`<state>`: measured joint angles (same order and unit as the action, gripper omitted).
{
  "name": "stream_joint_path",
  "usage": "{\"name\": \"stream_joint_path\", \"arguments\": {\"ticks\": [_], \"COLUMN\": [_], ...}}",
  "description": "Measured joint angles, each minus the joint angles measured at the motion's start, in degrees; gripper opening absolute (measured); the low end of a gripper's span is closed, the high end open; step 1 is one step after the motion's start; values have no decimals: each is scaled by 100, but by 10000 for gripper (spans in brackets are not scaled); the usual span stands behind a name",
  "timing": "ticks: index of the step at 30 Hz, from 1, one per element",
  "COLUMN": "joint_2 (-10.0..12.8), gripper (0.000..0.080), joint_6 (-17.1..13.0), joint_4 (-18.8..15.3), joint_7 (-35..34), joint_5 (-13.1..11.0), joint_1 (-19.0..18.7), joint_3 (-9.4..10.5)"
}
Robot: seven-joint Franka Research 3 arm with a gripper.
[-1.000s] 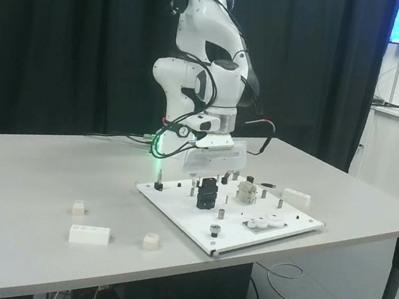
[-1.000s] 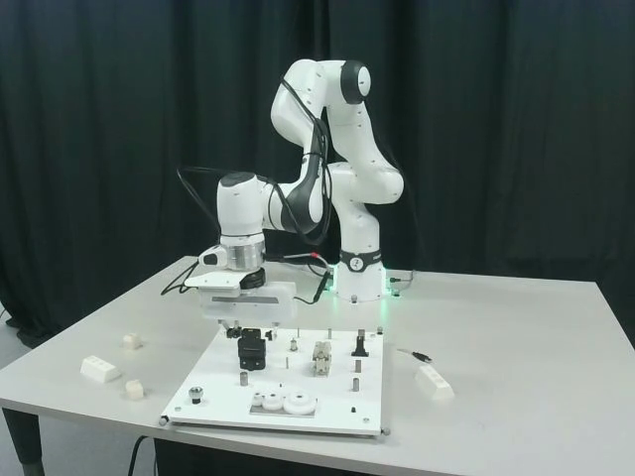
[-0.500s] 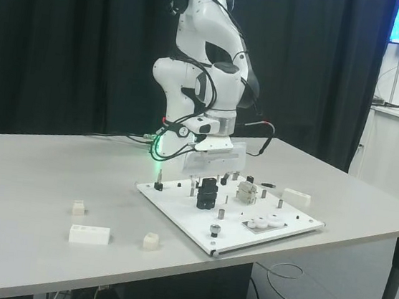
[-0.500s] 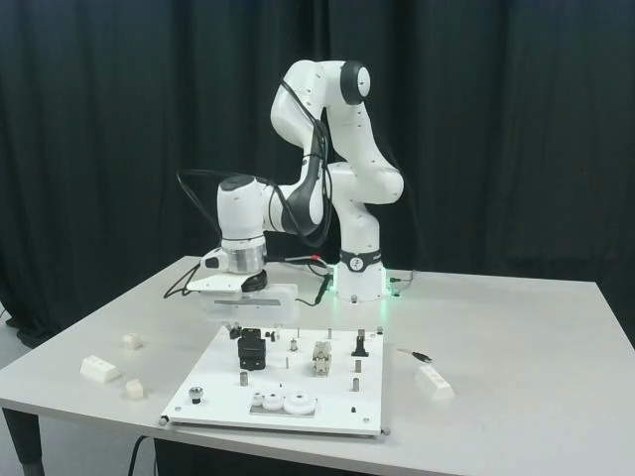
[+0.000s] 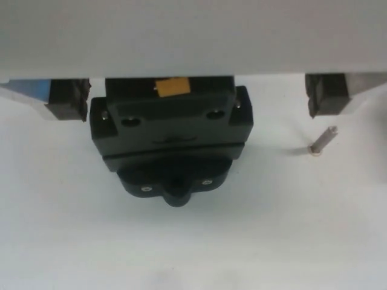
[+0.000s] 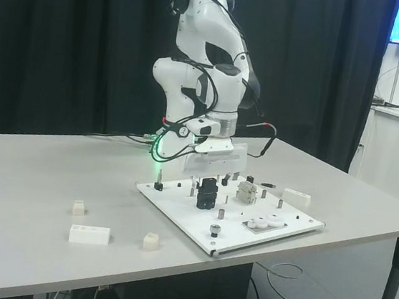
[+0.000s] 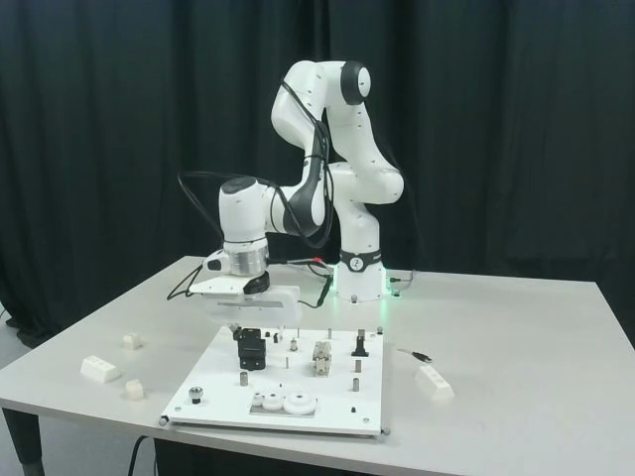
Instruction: Remove D-SUB.
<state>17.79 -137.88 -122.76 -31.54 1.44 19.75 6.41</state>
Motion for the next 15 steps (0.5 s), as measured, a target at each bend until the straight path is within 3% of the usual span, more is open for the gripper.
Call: {"name": "stream_joint_path", "arguments": {"ticks": [15], "joint_2": [44], "gripper": [800], "joint_6": [-9], "joint_4": [0], "joint_7": [-80], "joint_5": [0], "joint_1": [-1], "joint_3": [-10]}}
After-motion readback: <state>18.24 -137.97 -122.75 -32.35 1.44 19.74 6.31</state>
